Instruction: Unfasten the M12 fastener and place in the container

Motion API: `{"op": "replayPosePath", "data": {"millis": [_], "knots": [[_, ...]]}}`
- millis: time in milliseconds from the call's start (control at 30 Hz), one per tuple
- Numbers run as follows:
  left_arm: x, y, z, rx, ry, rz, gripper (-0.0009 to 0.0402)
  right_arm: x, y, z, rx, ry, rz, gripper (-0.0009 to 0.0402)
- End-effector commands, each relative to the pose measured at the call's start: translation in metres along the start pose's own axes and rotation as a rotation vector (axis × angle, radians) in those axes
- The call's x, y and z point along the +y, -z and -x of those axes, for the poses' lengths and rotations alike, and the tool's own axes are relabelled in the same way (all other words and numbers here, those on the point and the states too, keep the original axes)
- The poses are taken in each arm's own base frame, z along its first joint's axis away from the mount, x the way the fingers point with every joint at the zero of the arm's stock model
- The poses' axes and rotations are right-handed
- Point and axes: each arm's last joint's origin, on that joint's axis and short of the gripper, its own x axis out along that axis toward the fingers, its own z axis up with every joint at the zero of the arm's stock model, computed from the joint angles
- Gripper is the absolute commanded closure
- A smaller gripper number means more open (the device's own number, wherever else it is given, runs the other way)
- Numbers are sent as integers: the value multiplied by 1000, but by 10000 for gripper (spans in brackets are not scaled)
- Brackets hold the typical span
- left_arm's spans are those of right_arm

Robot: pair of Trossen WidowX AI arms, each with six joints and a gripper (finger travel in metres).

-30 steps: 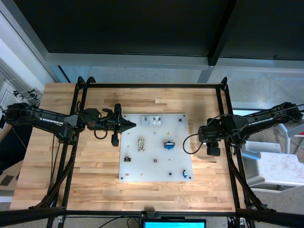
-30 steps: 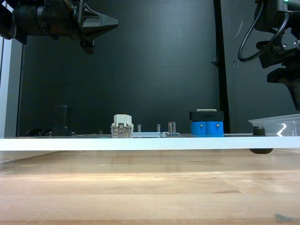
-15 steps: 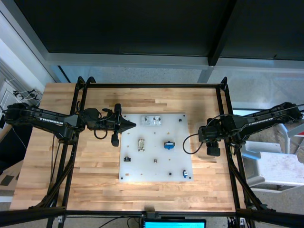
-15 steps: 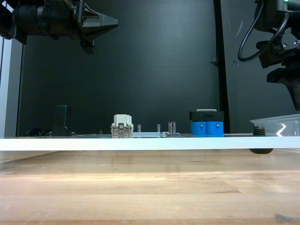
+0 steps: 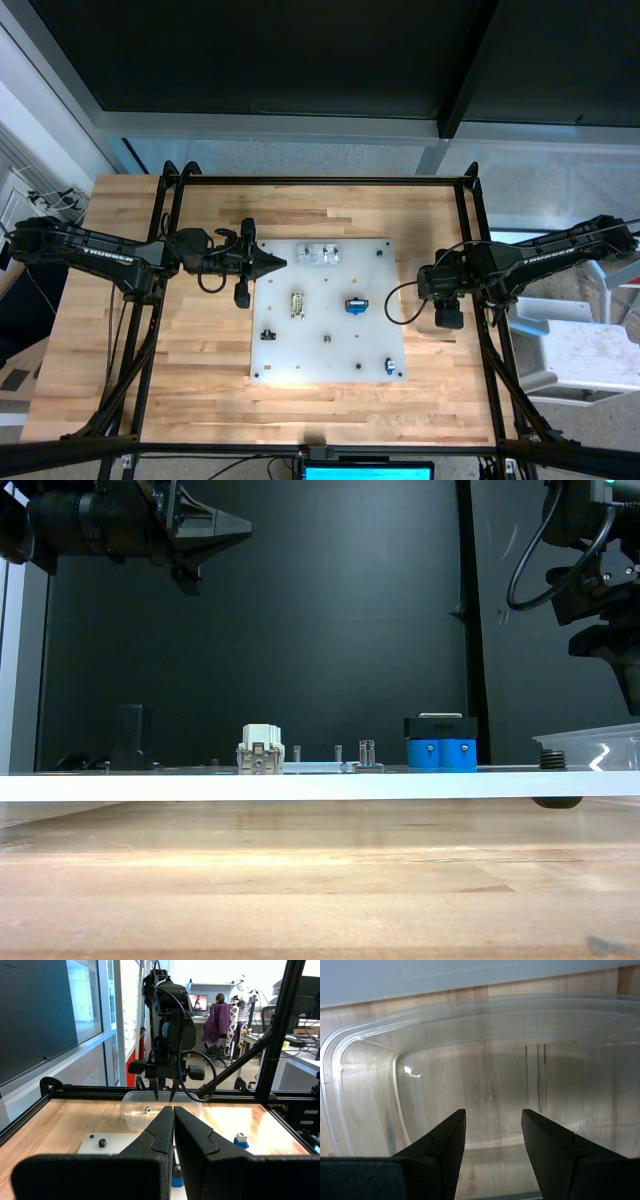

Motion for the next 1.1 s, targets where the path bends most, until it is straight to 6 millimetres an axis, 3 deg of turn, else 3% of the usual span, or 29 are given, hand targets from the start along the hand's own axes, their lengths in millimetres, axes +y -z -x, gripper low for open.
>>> {"op": "replayPosePath", "data": {"millis": [33,1100], "knots": [[0,0,0,0,0,0,393,0,0,0,-1,0,0,240],[0,0,0,0,0,0,393,0,0,0,-5,-2,-19,240]]}}
